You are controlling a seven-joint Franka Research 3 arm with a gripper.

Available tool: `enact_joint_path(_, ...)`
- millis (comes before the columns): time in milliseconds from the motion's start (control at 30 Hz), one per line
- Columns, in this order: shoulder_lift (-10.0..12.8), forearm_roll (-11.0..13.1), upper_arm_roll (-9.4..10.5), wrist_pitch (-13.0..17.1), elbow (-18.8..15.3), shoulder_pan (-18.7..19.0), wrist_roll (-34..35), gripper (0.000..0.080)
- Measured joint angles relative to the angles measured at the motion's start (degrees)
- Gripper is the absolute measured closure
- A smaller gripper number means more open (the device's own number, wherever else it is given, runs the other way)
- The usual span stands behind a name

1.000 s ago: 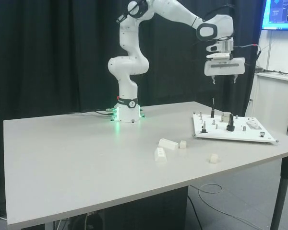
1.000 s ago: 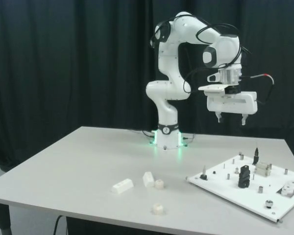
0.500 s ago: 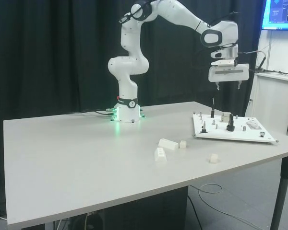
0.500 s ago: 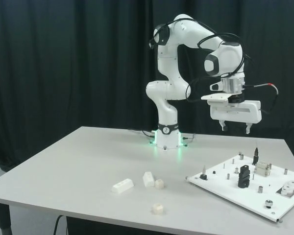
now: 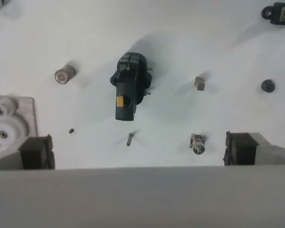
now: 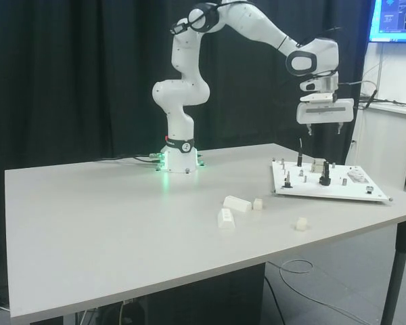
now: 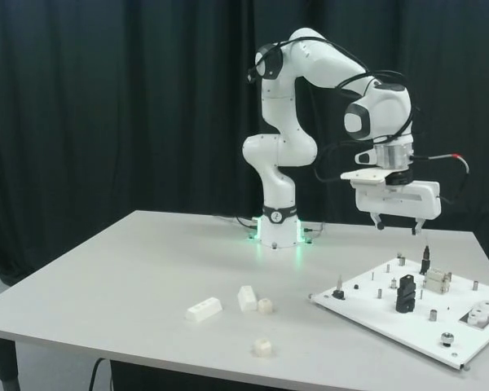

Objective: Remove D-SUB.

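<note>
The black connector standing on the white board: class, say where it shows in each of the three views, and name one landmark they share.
Wrist view: black connector near the middle.
First room view: on the white board, far right.
Second room view: mid-board, lower right.
Shared landmark: the white gears at the board's edge; in the first room view too small to tell.

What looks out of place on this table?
Four small white blocks lie scattered on the grey table, off the white board. The claw hangs open above the board, holding nothing.
</note>
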Motion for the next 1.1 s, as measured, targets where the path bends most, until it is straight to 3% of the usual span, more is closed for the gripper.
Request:
enact_joint_path(633, 5.0, -3.7, -1.19, 4.1, 0.0, 3.3, 4.6, 0.0003)
enact_joint_path(867, 6.7, -5.1, -4.02, 5.9, 0.2, 6.1, 5.4, 0.0003)
enact_joint_path(1100, 8.4, -5.3, -8.54, 7.5, 0.9, 10.3, 5.4, 0.0003)
